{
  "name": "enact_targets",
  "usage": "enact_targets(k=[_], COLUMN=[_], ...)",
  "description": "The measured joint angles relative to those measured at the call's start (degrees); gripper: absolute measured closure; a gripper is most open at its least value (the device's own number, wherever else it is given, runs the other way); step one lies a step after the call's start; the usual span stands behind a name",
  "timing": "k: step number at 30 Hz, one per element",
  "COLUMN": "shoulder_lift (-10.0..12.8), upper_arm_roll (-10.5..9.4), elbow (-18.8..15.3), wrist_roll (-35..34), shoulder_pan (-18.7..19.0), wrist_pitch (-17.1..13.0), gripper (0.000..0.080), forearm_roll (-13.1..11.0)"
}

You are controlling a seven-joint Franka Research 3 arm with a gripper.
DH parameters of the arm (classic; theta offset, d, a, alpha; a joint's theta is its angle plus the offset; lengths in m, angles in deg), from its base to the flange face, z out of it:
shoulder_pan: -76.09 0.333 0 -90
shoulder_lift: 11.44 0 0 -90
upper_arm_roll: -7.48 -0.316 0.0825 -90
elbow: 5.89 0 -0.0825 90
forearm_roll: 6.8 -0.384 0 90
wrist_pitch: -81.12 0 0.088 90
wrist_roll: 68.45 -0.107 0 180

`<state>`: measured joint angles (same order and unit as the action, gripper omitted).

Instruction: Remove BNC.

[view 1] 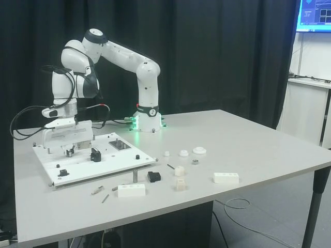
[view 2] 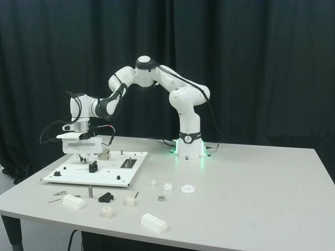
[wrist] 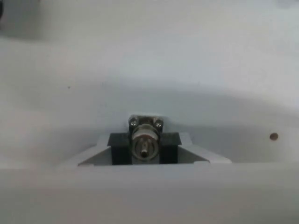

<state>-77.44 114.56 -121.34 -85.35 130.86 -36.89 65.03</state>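
Observation:
In the wrist view the BNC connector (wrist: 144,142), a small metal barrel on a flange with two screws, stands on the white board (wrist: 149,70). My gripper (wrist: 145,150) is shut on it, with a black finger (wrist: 120,148) pressed against each side. In the first room view the gripper (view 1: 70,150) is down at the far left part of the white board (view 1: 119,160). The second room view shows the gripper (view 2: 84,156) low over the board (view 2: 68,178). The connector itself is hidden by the hand in both room views.
A black block (view 1: 95,155) stands on the board beside the gripper. On the grey table in front of the board lie a black part (view 1: 153,176), white blocks (view 1: 131,190) (view 1: 226,177), white rings (view 1: 199,151) and small pins (view 1: 96,190). The arm's base (view 1: 147,121) glows green behind.

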Motion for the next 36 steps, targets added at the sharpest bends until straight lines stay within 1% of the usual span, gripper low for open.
enact_targets(k=[6,12,24,33,36], shoulder_lift=[0.00,0.00,0.00,0.00,0.00], upper_arm_roll=[0.00,-0.01,-0.01,-0.02,-0.02], elbow=[0.03,0.23,0.77,0.96,1.00], wrist_roll=[2.18,10.69,18.16,25.35,28.90], shoulder_pan=[0.03,0.26,0.86,1.05,1.06], wrist_pitch=[0.05,0.45,1.33,1.58,1.58], gripper=[0.0678,0.0678,0.0678,0.0678,0.0678], forearm_roll=[0.00,-0.09,-0.17,-0.20,-0.20])
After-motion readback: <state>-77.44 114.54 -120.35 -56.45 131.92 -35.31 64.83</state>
